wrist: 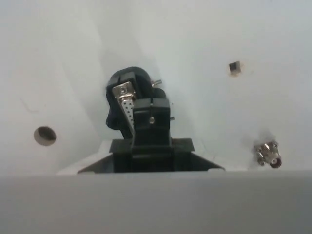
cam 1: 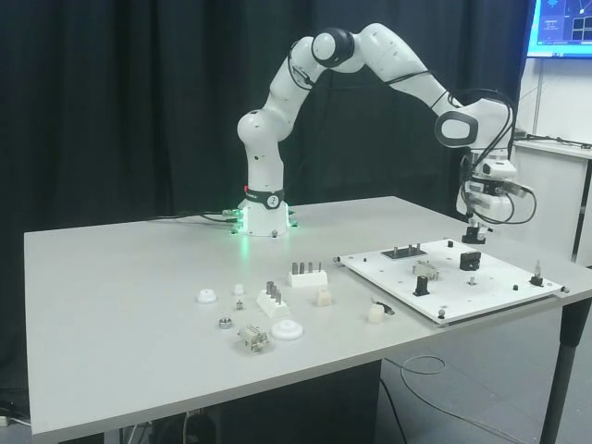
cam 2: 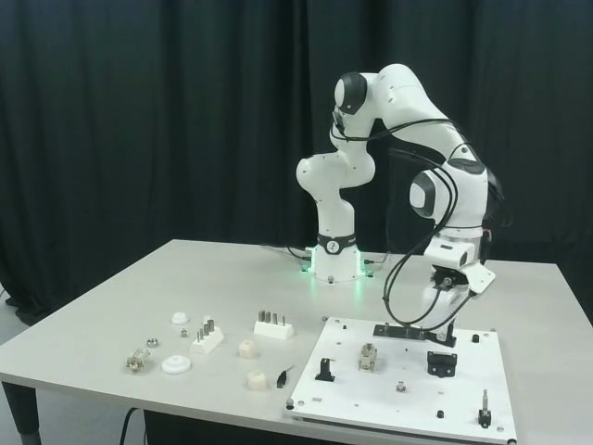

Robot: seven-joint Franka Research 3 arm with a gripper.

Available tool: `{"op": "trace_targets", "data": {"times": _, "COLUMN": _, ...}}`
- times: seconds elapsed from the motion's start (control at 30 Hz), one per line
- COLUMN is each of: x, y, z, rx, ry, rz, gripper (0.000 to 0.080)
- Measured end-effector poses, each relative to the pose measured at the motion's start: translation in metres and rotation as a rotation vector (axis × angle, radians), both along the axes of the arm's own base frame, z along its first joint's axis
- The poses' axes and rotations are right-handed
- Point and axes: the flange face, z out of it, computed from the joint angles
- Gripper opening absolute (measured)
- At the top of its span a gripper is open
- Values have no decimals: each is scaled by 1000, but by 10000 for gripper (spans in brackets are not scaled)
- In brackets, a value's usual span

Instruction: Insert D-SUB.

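One gripper (wrist: 151, 114) we observe closed on one D-SUB connector (wrist: 126, 100), suspended above the white board (cam 1: 499, 294); beside that board, on the grey table (cam 1: 111, 287), we count two white gears (cam 1: 288, 330).

Arm: we are seeing the white robot arm (cam 2: 389, 139) bending over from its base (cam 2: 336, 264), which is glowing green, at the back of the grey table (cam 2: 111, 324).
Gripper: the gripper (cam 2: 445, 320) is hanging just above the white board (cam 2: 408, 408); we are not making out its fingers.
Board: it is lying at the table's front edge and carrying a black bar (cam 2: 414, 333), a black block (cam 2: 442, 363) and small upright fittings.
Loose parts: we are seeing a white disc (cam 2: 175, 365), a metal connector (cam 2: 138, 362) and a white pin rack (cam 2: 274, 325) lying beside the board.
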Motion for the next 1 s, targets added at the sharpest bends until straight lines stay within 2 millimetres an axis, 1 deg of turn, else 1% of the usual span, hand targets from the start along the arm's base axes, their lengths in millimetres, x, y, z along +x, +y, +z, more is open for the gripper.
{"op": "trace_targets", "data": {"times": 0.3, "x": -5, "y": 6, "z": -2, "rx": -38, "ry": -1, "rz": 118, "gripper": 153}}
{"op": "trace_targets", "data": {"times": 0.53, "x": -7, "y": 7, "z": -4, "rx": -51, "ry": 8, "rz": 122, "gripper": 153}}
{"op": "trace_targets", "data": {"times": 0.77, "x": -8, "y": 5, "z": -7, "rx": -53, "ry": 22, "rz": 73, "gripper": 153}}
{"op": "trace_targets", "data": {"times": 1.0, "x": -9, "y": 6, "z": -8, "rx": -34, "ry": 49, "rz": 196, "gripper": 153}}
